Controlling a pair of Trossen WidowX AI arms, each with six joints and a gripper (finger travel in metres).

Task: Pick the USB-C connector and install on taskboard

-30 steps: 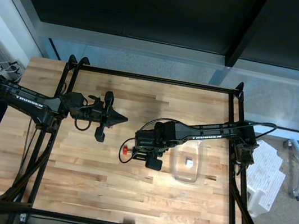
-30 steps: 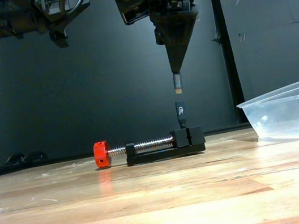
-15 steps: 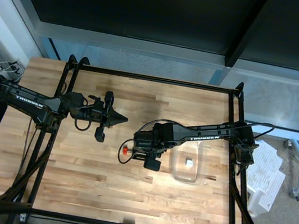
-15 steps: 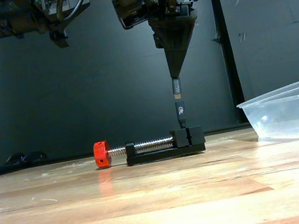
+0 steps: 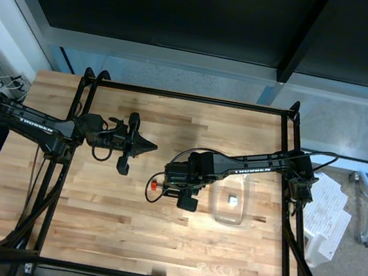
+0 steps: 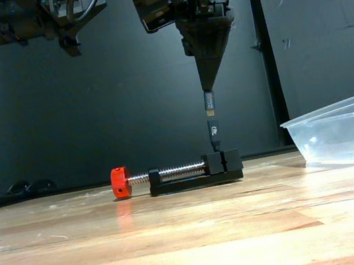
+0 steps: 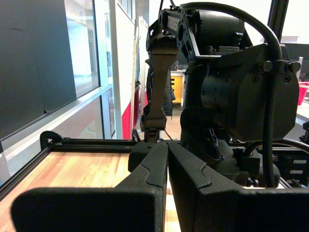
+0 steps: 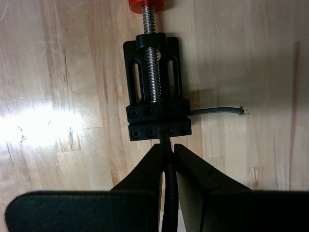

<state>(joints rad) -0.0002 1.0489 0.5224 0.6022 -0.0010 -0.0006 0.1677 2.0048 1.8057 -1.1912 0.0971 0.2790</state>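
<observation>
The taskboard (image 6: 194, 172) is a small black block lying on the wooden table, with a red-orange knob (image 6: 121, 182) at its left end and a thin dark pin (image 6: 214, 134) standing up at its right end. My right gripper (image 6: 207, 95) points straight down above that pin, shut on the USB-C connector (image 6: 209, 102). A small gap separates the connector's tip from the pin. In the right wrist view the connector (image 8: 165, 143) sits between the fingers (image 8: 151, 159), just by the taskboard (image 8: 154, 87). My left gripper (image 5: 150, 147) hangs shut and empty, left of the board.
A clear plastic tray (image 5: 227, 216) stands right of the board and holds a small white square piece (image 5: 232, 199); its rim (image 6: 336, 109) shows in the low view. A thin dark cable (image 8: 217, 111) runs out from the taskboard. A black frame borders the table.
My right gripper has come down a little with the connector and edged left, narrowing the gap above the pin. The left arm has not moved.
</observation>
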